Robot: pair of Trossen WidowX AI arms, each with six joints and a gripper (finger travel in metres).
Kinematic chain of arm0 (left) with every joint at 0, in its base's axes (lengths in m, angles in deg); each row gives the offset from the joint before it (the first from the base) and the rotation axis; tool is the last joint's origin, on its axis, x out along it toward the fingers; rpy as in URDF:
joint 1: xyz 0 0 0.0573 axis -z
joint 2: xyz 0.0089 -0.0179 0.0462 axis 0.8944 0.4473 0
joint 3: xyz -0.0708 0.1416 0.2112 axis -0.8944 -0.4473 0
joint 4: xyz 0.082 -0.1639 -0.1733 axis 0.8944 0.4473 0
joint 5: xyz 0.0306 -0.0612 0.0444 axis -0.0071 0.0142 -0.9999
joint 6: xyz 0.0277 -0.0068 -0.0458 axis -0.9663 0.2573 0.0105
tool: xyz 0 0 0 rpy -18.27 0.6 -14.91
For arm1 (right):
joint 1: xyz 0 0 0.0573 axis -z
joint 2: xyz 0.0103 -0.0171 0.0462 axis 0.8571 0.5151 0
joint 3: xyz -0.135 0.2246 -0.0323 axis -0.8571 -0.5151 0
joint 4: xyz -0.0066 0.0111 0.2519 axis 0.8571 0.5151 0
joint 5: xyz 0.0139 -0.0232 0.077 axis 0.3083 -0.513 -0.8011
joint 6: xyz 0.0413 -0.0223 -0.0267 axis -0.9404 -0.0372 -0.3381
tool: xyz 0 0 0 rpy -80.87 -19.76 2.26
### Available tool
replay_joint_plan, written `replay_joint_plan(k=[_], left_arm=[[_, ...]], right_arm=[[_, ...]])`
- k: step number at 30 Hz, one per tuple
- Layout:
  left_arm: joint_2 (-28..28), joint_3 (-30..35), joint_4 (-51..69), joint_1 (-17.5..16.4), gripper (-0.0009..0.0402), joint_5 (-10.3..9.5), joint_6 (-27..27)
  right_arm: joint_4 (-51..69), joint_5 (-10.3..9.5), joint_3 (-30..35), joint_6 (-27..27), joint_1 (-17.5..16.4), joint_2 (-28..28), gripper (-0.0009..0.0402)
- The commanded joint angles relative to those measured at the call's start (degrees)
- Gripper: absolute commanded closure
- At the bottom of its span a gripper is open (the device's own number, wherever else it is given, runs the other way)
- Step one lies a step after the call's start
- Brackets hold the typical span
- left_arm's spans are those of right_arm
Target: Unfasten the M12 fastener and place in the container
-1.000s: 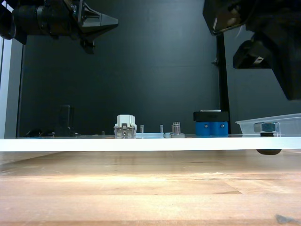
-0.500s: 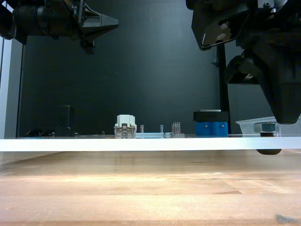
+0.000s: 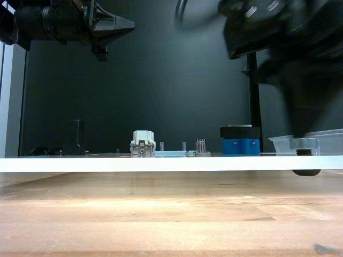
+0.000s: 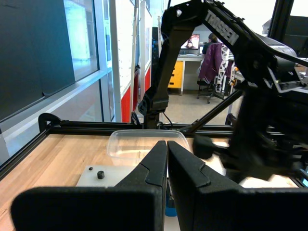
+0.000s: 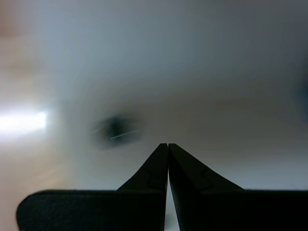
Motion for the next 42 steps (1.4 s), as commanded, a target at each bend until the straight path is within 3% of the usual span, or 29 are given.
replay_joint_plan(k=[1, 8, 13, 18, 21, 24, 42], left_arm=[[0.02, 0.00, 0.00, 0.00, 0.0393, 0.00, 0.00], [0.02, 0.00, -0.02, -0.02, 0.0393, 0.00, 0.00], [0.02, 0.00, -0.04, -0.02, 0.0393, 0.00, 0.00], [0.02, 0.00, 0.02, 0.00, 0.0393, 0.02, 0.00], [0.02, 0.00, 0.00, -0.02, 0.0393, 0.00, 0.00], [0.02, 0.00, 0.00, 0.00, 0.0393, 0.00, 0.00], [0.02, 0.00, 0.00, 0.00, 0.0393, 0.00, 0.00]], right_arm=[[2.93, 2.45, 0.94, -0.20, -0.02, -0.87, 0.0393], [2.97, 1.33, 1.31, -0.66, -0.02, -1.42, 0.0393], [2.93, -4.26, 3.02, -0.74, -0.02, -1.68, 0.0393], [2.05, -13.03, 5.46, -0.15, -0.04, -1.68, 0.0393], [-0.57, -16.22, 5.70, -0.11, -0.04, -1.66, 0.0393], [-2.16, -17.05, 5.35, 0.11, -0.04, -0.90, 0.0393], [-5.31, -16.96, 3.63, 2.36, 0.09, 2.89, 0.0393]])
